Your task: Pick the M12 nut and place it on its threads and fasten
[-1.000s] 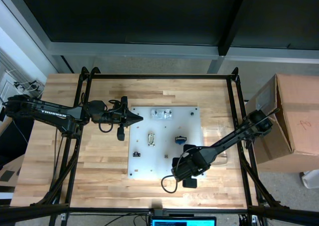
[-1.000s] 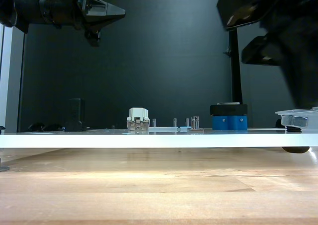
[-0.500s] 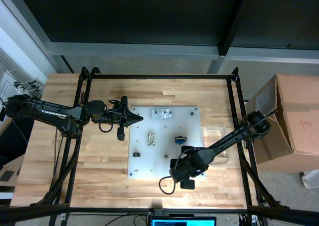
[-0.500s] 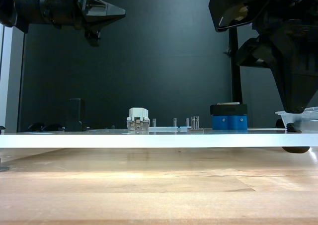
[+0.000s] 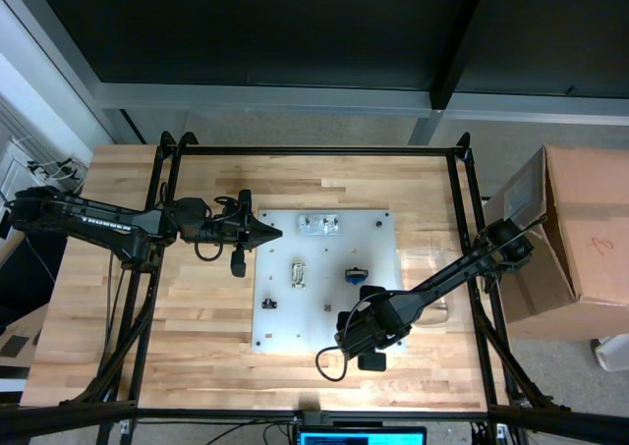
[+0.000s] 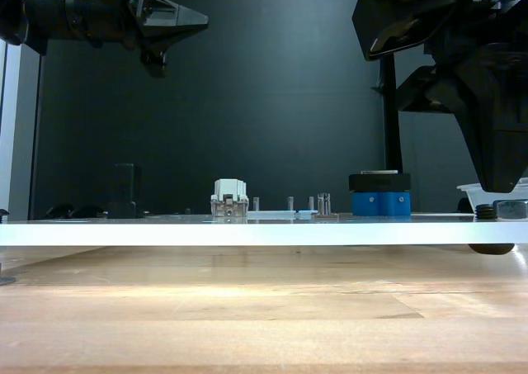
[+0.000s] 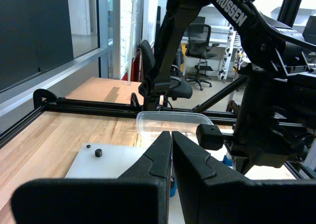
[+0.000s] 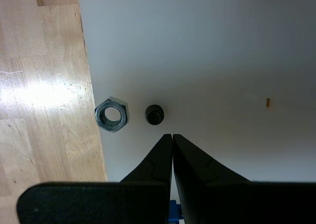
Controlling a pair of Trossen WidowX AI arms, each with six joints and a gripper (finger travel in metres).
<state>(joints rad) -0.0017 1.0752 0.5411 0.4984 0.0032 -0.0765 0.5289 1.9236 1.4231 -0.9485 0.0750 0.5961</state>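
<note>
Clenched on nothing, the right pincer (image 8: 172,135) hangs point-down just above the stud (image 8: 154,114), its two fingers pressed together with no part between them. The left pincer (image 7: 171,134) is likewise clenched and empty. It is held high, well apart from the stud, out over the board's far left side.

The bench (image 5: 197,317) carries the white board (image 5: 305,332), and the stud stands near that board's near right edge. A clear tray (image 7: 148,123) sits beyond the stud (in the low view it seems to wrap round it, but it is behind).

The stud is bare, a short black peg with its ribs showing in the low view and nothing on top.

The nut (image 8: 112,114) lies free on the board just beside the stud. It does not touch the stud and sits right at the board's edge, neither held nor in the tray.

As things lie, I judge that nothing of the task stands done. The nut has to be gripped, lifted across, set on the stud and turned down. With the nut so near the edge, a careless grip could tip it off onto the bench.

The nut itself is small, bright silver and six-sided. It lies flat with its bore facing up, and thread rings show faintly inside.
</note>
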